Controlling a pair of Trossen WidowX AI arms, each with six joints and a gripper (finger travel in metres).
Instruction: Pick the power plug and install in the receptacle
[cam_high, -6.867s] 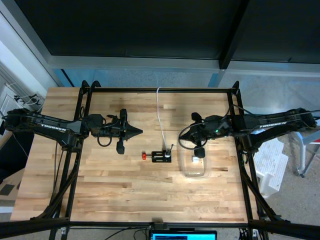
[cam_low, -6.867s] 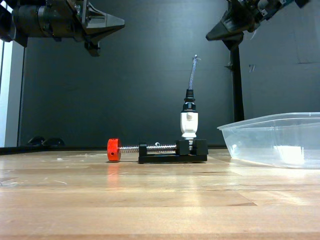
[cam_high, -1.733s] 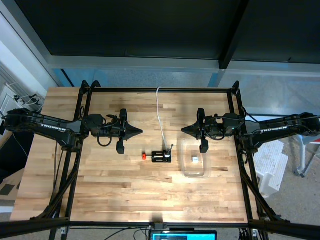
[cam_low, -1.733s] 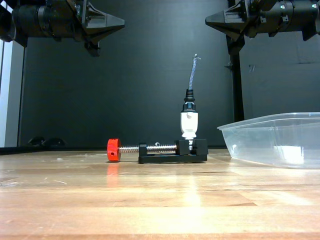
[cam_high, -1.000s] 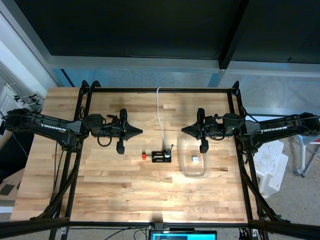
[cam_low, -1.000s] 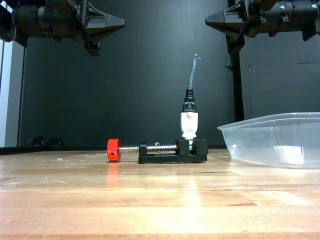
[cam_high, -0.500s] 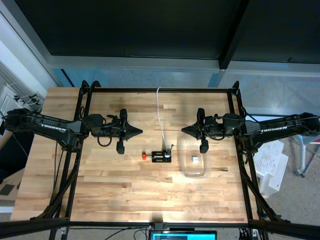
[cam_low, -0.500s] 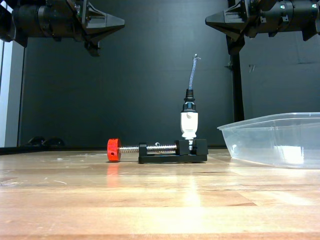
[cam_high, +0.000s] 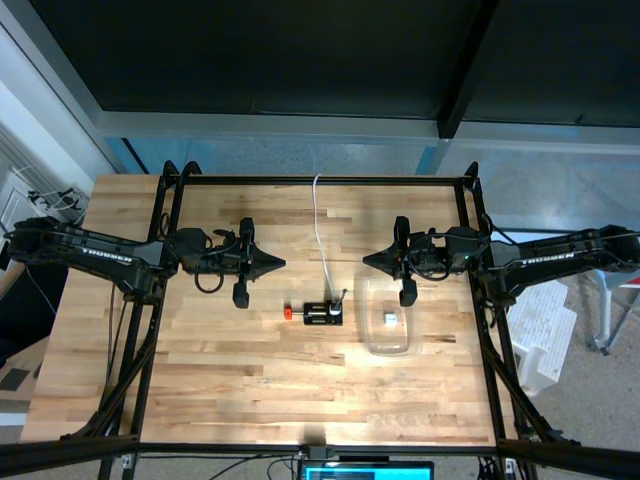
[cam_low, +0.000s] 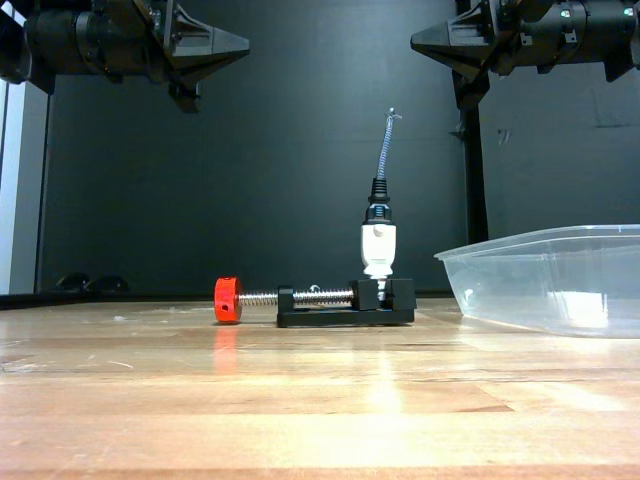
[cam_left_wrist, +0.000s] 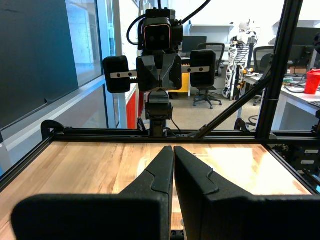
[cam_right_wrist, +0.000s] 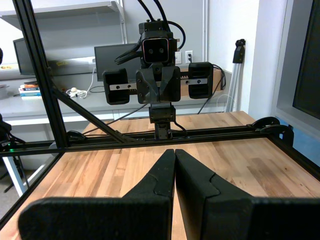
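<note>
The white receptacle (cam_low: 378, 248) stands upright in the black vise (cam_low: 345, 304) with an orange-red knob (cam_low: 227, 299), mid-table. The black power plug (cam_low: 378, 197) sits on top of the receptacle, with a short braided cable stub rising from it. My left gripper (cam_high: 281, 264) hangs high, left of the vise, shut and empty; its fingers (cam_left_wrist: 162, 165) touch. Level with it, right of the vise and beyond the tray's far edge, my right gripper (cam_high: 366, 262) is shut on nothing too, its fingers (cam_right_wrist: 165, 167) together. Neither gripper touches the plug.
A clear plastic tray (cam_high: 376, 344) lies right of the vise with a small white block (cam_high: 389, 318) inside. The receptacle's thin white cable (cam_high: 320, 225) runs to the far edge. A black frame (cam_high: 320, 181) borders the table.
Several seconds ago my right gripper tilted down over the tray; it has since risen and levelled. Over the last second nothing has moved.
</note>
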